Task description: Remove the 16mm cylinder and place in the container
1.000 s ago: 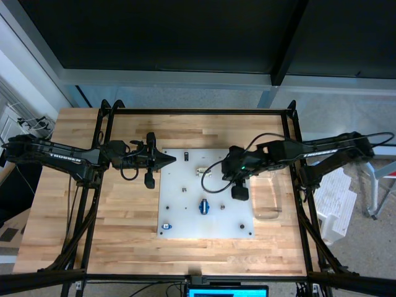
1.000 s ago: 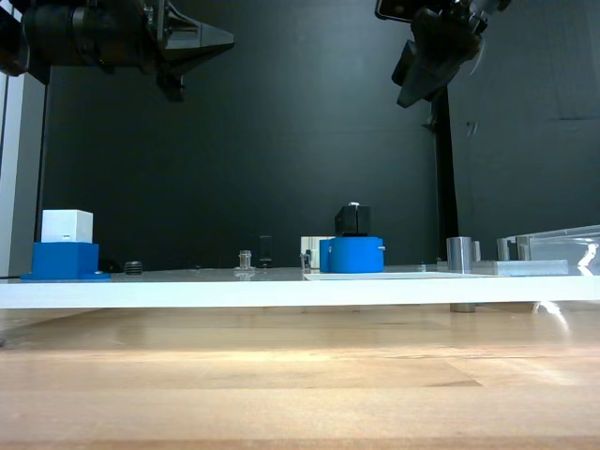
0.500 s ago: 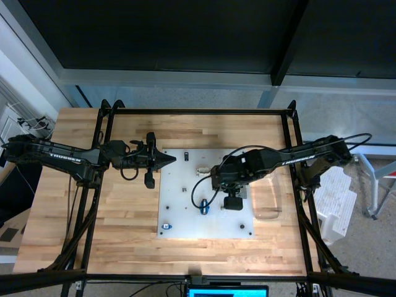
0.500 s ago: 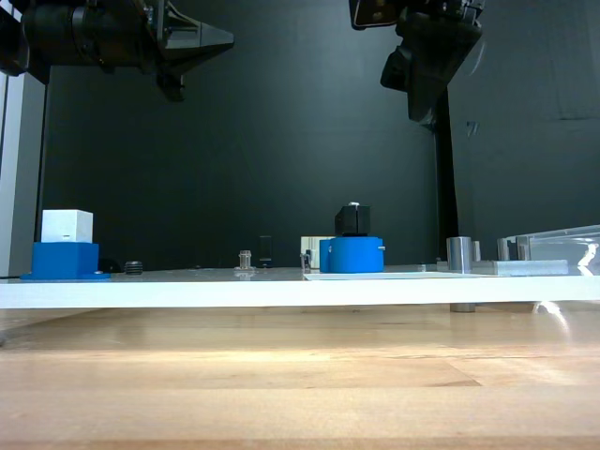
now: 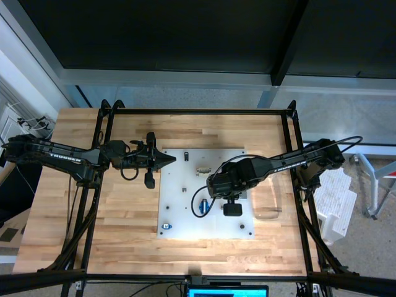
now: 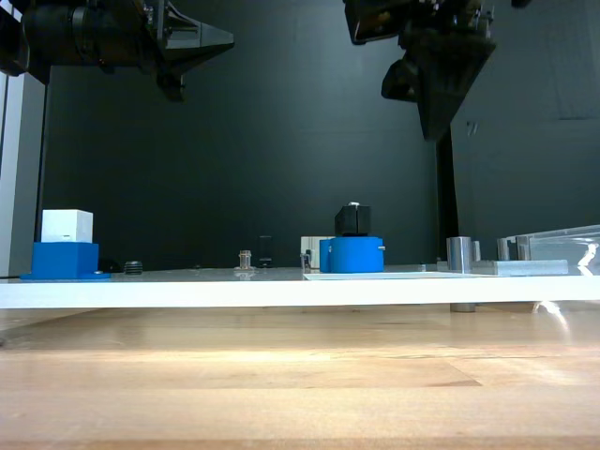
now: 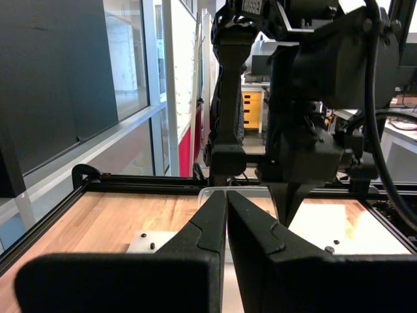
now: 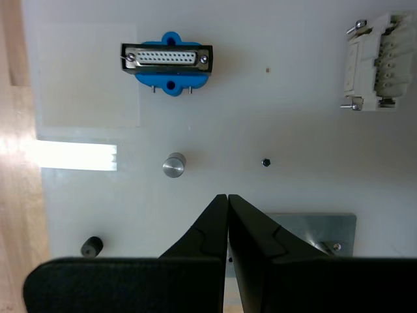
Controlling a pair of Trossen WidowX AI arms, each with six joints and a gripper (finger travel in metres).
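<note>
The 16mm cylinder point(image 8: 174, 165) is a small silver peg standing upright in the white board point(image 8: 98, 215); in the low view the cylinder point(image 6: 459, 254) stands at the board's right. My right gripper point(image 8: 227, 197) is shut and empty, hanging high over the board beside the peg, between it and a grey plate point(image 8: 316, 228). From above, the right gripper point(image 5: 223, 189) is over the board's middle right and hides the peg. The container point(image 5: 270, 199), a clear tub, sits just right of the board. My left gripper point(image 5: 171, 159) is shut, held high at the board's left edge.
A blue D-sub connector point(image 8: 166, 62) and a white connector block point(image 8: 374, 62) sit on the board beyond the peg. A small black stud point(image 8: 91, 246) is near the board's edge. A white cube on a blue base point(image 6: 66, 246) stands at the board's left. Black frame rails point(image 5: 198, 112) ring the table.
My right arm has swung left and toward the table's near edge, from near the container to over the board's middle, and dropped slightly. The left arm has not moved.
</note>
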